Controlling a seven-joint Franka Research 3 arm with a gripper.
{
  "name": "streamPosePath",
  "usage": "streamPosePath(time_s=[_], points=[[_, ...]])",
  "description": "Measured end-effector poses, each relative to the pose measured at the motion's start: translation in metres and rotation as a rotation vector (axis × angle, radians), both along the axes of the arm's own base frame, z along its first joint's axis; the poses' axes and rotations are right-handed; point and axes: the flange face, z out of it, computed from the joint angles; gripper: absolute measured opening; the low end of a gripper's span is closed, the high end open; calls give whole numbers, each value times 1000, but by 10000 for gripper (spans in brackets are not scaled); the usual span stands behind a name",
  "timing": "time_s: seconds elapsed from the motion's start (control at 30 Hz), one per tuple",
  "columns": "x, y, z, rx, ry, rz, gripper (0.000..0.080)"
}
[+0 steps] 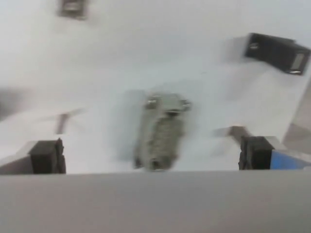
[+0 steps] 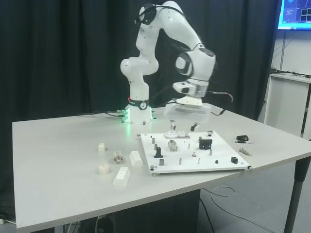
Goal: Remove square peg 3.
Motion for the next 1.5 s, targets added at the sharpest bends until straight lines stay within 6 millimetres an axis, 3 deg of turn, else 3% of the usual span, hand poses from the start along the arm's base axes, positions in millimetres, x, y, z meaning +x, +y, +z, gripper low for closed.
streamPosePath(time_s=[0.37, 0.9, 1.2, 1.5], points=[[-18, -56, -4, 36, -50, -3, 800], [-38, -110, -17, 103, -103, -34, 800], [-53, -128, -31, 113, -136, -85, 800], [-60, -128, -46, 121, -136, -113, 800]])
